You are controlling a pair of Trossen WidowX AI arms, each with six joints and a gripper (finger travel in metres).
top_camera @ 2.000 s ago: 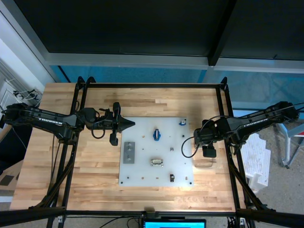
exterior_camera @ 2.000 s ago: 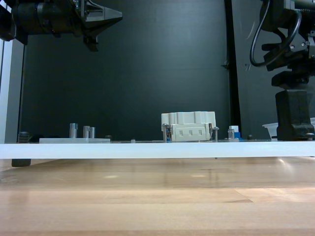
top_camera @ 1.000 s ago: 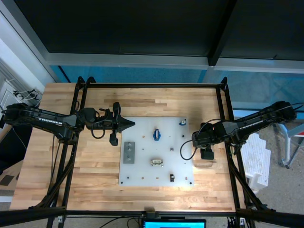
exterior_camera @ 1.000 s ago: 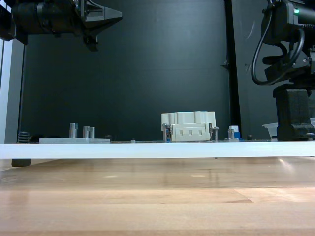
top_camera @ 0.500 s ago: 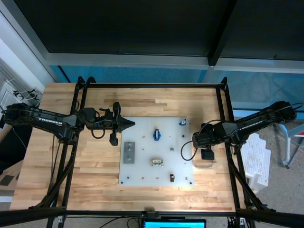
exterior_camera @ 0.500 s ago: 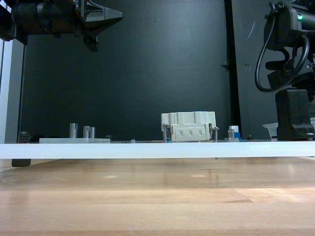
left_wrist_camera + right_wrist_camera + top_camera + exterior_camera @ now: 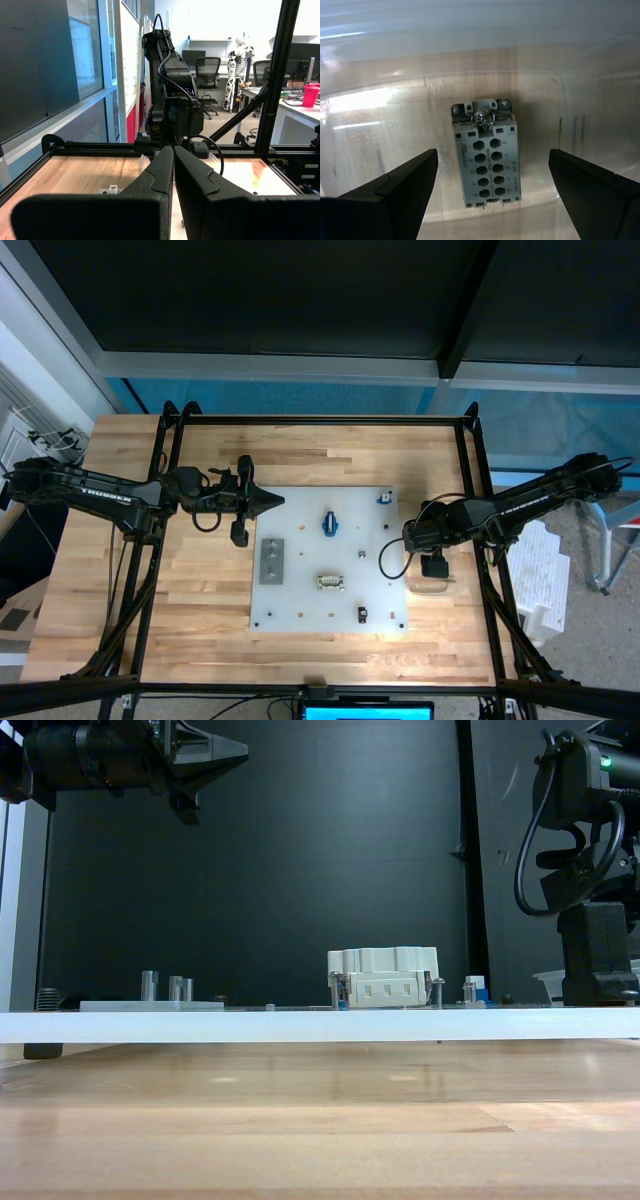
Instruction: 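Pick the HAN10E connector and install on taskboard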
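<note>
Lying pin-holes up in the clear tray [image 7: 375, 105] just right of the taskboard [image 7: 300, 612], the HAN10E connector [image 7: 484, 152] sits centred between the wide-spread, empty fingers of the right hand [image 7: 433, 566] above it. On descent a fingertip could snag the tray wall, or the block might skid on the slick plastic. The left hand [image 7: 268, 500] hangs closed and empty near the board's far-left corner.
</note>
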